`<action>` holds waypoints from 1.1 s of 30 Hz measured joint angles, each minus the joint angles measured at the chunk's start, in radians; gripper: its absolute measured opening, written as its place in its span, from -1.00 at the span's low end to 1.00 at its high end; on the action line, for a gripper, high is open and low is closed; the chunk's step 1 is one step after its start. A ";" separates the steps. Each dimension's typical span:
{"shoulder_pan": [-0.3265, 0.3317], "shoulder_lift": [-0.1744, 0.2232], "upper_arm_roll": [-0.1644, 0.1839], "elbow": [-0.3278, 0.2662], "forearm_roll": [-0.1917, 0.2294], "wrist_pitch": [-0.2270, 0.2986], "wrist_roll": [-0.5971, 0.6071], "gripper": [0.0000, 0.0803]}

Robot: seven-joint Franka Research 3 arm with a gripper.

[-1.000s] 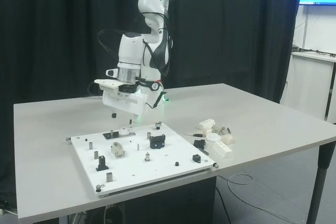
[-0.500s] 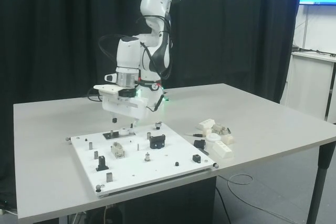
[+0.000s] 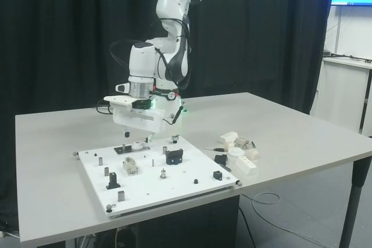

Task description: Remove medium gear.

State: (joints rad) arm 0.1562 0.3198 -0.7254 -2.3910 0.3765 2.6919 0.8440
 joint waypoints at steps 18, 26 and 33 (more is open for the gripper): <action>0.000 0.014 0.006 0.000 0.023 -0.001 -0.040 0.99; 0.000 0.019 0.008 0.000 0.025 -0.001 -0.048 0.99; 0.000 0.026 0.010 0.000 0.027 0.006 -0.051 0.99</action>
State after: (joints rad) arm 0.1561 0.3456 -0.7151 -2.3911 0.4033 2.6975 0.7931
